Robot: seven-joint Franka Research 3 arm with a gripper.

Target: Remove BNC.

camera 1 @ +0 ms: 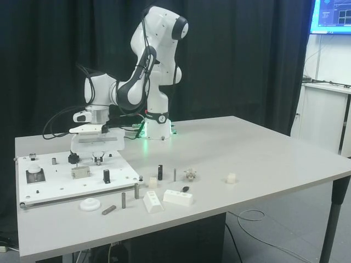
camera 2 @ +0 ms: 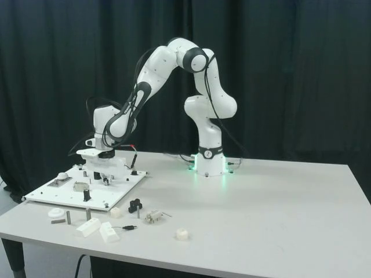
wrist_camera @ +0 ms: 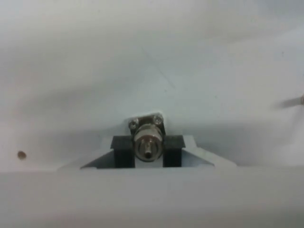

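Note:
In the wrist view the grey metal BNC connector (wrist_camera: 148, 144) stands on the white board (wrist_camera: 71, 95), with its screwed flange (wrist_camera: 147, 122) just behind it. My gripper (wrist_camera: 148, 153) has a black finger (wrist_camera: 123, 152) on one side of the connector and another on the other side, both pressed against it. In the first room view the gripper (camera 1: 98, 159) hangs low over the back of the white board (camera 1: 66, 186). The second room view shows the gripper (camera 2: 106, 178) down over the board (camera 2: 43, 196), and the connector itself is too small to see there.
On the board stand a white knob (camera 1: 34, 167), a grey block (camera 1: 80, 172) and a black post (camera 1: 106, 175). In front of the board lie white blocks (camera 1: 164, 198), a black piece (camera 1: 159, 171), a metal part (camera 1: 190, 174) and a small white part (camera 1: 231, 177).

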